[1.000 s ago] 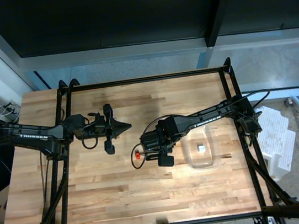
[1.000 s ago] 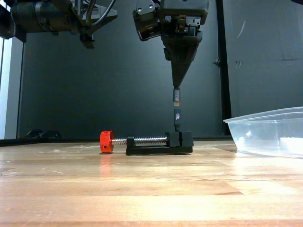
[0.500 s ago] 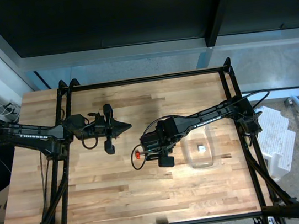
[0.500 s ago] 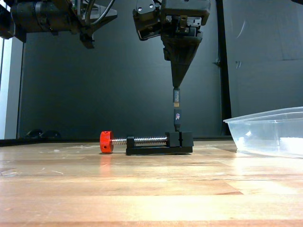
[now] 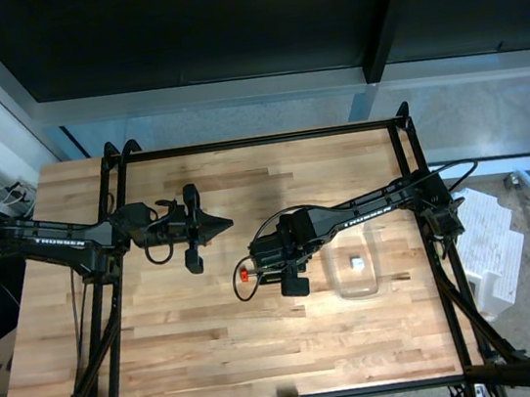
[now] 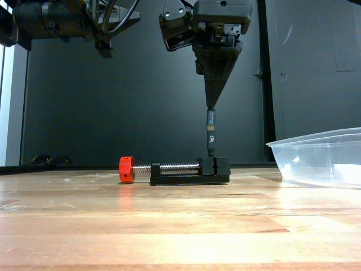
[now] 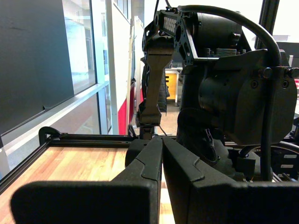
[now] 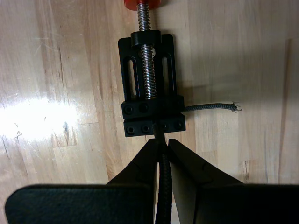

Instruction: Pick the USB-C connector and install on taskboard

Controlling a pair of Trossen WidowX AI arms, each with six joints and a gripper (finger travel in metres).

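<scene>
**Right gripper clamped on the connector, directly over the taskboard**

Your right gripper points straight down near the middle of the wooden surface. Its fingers are clamped on the slim dark-grey USB-C connector, which hangs upright from the fingertips. The connector's lower end touches the upright stub on the small black rectangular taskboard, whose orange-red knob points toward the left edge. Your left gripper hovers toward the far-left part of the surface, fingers pressed together. A clear plastic tray sits nearer the right edge.
</scene>
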